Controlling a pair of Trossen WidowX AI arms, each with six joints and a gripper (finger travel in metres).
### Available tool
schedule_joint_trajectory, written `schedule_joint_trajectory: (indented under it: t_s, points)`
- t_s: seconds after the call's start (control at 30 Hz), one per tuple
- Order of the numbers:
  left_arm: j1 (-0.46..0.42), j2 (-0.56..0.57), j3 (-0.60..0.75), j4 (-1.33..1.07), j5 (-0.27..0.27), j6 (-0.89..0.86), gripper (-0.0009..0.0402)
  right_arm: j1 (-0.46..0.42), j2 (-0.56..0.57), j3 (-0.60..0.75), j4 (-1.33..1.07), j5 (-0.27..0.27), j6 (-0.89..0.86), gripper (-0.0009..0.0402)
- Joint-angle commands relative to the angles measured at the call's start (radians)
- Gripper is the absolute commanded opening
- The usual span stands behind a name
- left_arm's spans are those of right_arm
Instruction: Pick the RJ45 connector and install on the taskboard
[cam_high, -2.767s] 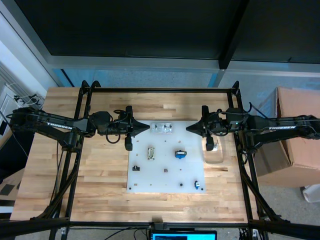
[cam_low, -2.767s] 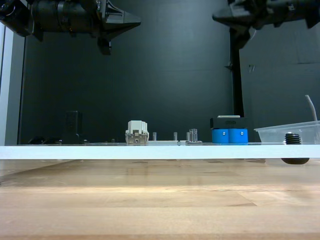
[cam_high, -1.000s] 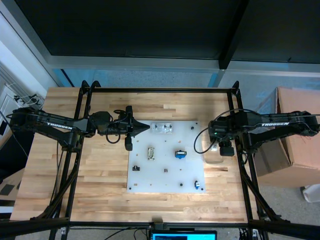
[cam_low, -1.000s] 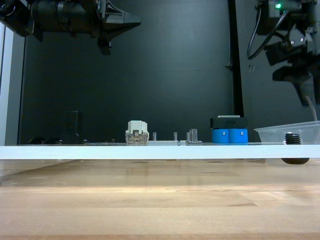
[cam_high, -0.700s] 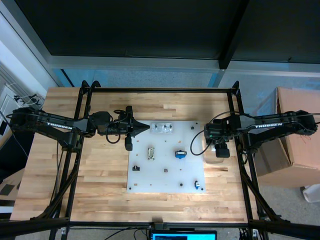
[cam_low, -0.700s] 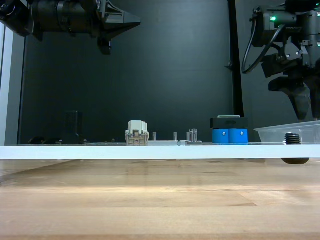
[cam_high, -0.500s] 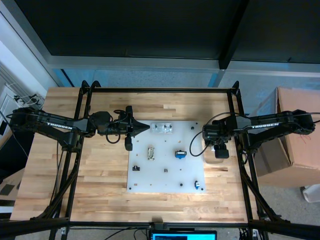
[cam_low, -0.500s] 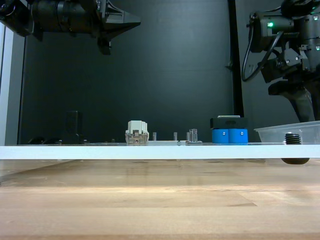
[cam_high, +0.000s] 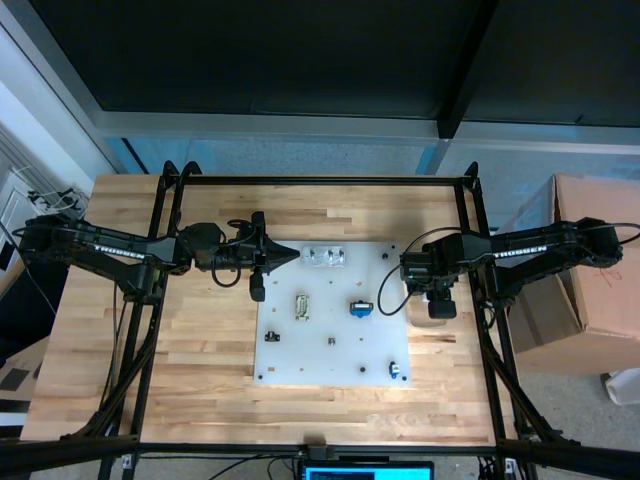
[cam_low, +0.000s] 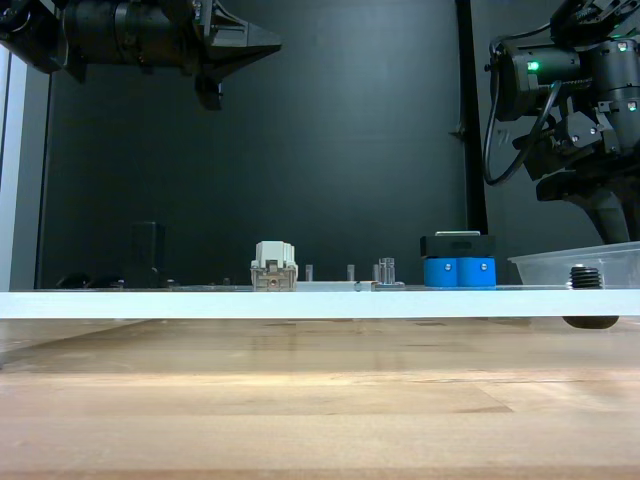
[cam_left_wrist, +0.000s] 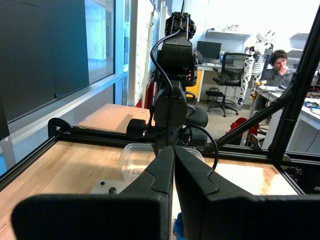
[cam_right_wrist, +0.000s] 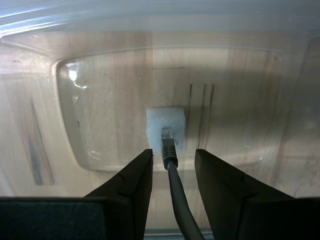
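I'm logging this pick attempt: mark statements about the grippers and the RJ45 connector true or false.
The right gripper is shut on the RJ45 connector. False: its fingers are open, one on each side of it.
The connector sits on a white foam block in the clear tray. True.
The left gripper is shut, high above the taskboard. True.
The connector is seated in the taskboard. False: it is in the tray.

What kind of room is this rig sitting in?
Likely a robotics lab: a monitor, office chairs and a seated person behind the framed wooden bench. Left pincer, shut, hangs high near the task board; right pincer, open, points into the clear tray at the free-lying RJ45 connector.
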Motion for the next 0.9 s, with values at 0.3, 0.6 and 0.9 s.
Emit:
schedule_joint_trajectory:
  t_s: [0.3,0.6,0.9]
  points:
    - [0.000,0.000,0.000,0.000,0.000,0.000,0.0000,-0.002,0.001,0.000,0.000,0.003,0.005,-0.0004]
    - [0.000,0.000,0.000,0.000,0.000,0.000,0.0000,-0.002,-0.003,0.002,-0.008,0.002,0.004,0.0000]
    - [0.000,0.000,0.000,0.000,0.000,0.000,0.0000,-0.002,-0.039,0.050,-0.069,-0.005,0.005,0.0000]
